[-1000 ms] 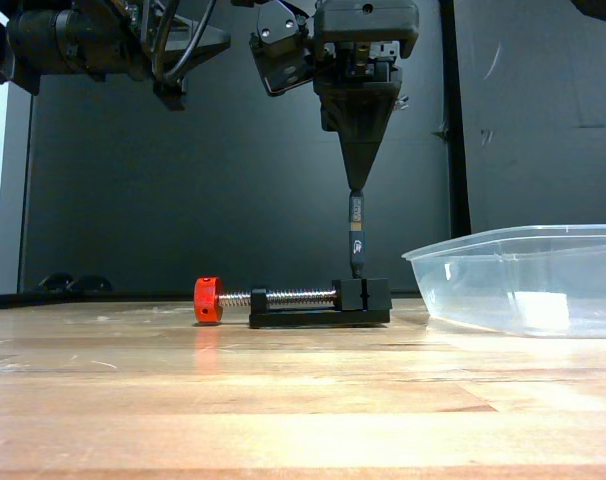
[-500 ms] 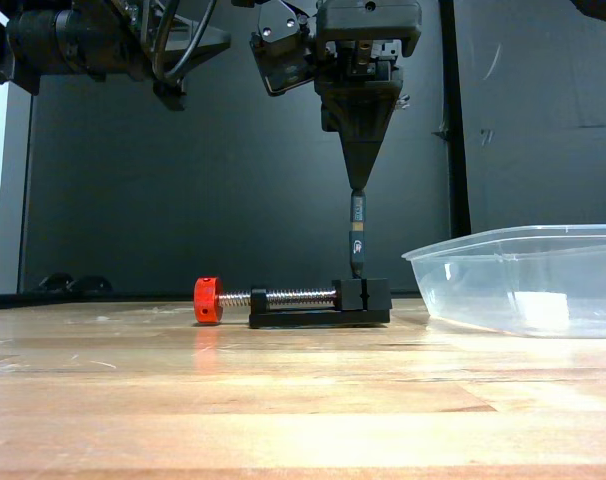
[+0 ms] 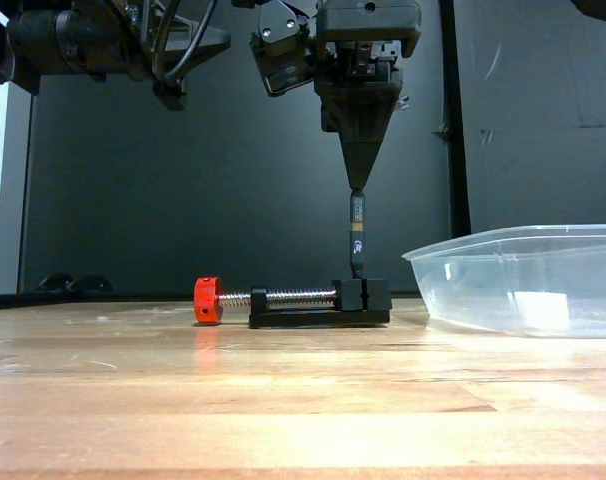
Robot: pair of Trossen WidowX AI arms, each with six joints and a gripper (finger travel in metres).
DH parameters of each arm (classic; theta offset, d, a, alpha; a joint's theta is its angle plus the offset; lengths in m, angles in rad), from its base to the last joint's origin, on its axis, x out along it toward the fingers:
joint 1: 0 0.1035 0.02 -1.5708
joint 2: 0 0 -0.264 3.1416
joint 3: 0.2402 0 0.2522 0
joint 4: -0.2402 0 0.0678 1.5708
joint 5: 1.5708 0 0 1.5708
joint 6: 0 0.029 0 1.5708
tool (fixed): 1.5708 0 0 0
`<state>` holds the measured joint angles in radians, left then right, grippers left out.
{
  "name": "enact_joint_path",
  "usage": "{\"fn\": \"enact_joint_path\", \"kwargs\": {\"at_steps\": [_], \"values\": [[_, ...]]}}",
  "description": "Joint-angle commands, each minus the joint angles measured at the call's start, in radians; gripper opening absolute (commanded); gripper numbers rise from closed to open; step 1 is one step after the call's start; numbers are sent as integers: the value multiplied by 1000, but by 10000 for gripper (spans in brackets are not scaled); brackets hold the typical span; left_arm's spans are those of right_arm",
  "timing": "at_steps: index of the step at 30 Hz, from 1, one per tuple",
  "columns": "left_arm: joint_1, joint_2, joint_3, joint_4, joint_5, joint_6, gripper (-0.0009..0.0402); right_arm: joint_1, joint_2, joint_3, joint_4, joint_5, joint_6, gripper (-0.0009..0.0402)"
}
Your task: Pick the USB-C connector and install on taskboard
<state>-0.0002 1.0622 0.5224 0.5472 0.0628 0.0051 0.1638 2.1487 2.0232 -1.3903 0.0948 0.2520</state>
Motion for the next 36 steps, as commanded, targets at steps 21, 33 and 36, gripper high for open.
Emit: {"fn": "enact_joint_path", "kwargs": {"at_steps": [21, 33, 36], "values": [[0, 0, 0, 0, 0, 0, 0, -3, 0, -18, 11, 0, -7, 0], [0, 0, 0, 0, 0, 0, 0, -3, -2, -18, 19, -1, 14, 0], [0, 0, 0, 0, 0, 0, 0, -3, -3, -18, 19, -2, 23, 0]]}}
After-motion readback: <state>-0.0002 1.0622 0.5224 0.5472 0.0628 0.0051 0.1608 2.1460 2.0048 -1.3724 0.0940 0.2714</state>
